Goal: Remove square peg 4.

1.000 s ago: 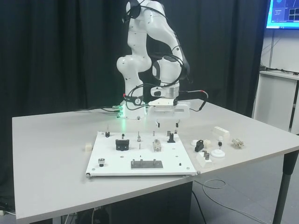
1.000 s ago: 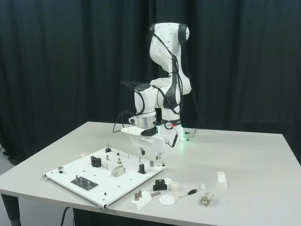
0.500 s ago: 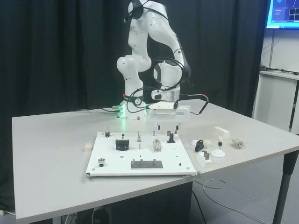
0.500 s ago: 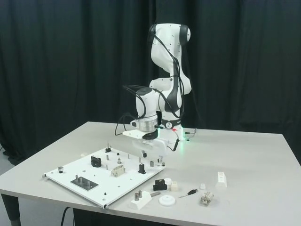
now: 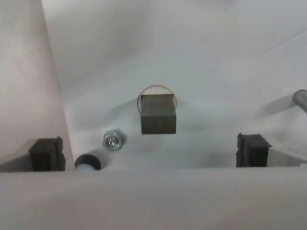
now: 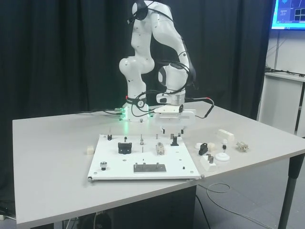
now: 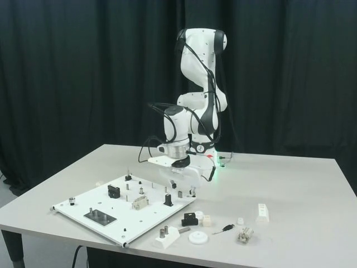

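Little parts lie around a white board on a grey table [image 6: 47,157]

The white board [image 6: 114,167] holds a black block [image 6: 125,148] and a grey plate with pins [image 6: 149,167]. Beside the board sit a white wheel [image 7: 196,237], a small black piece [image 7: 189,219] and a white block [image 7: 262,213]. A black curtain [image 7: 83,72] hangs behind

Robotics lab: black curtains [image 7: 83,72], grey table [image 6: 47,143], white assembly board [image 6: 143,164] w/ pegs, wall monitor [image 6: 289,14].
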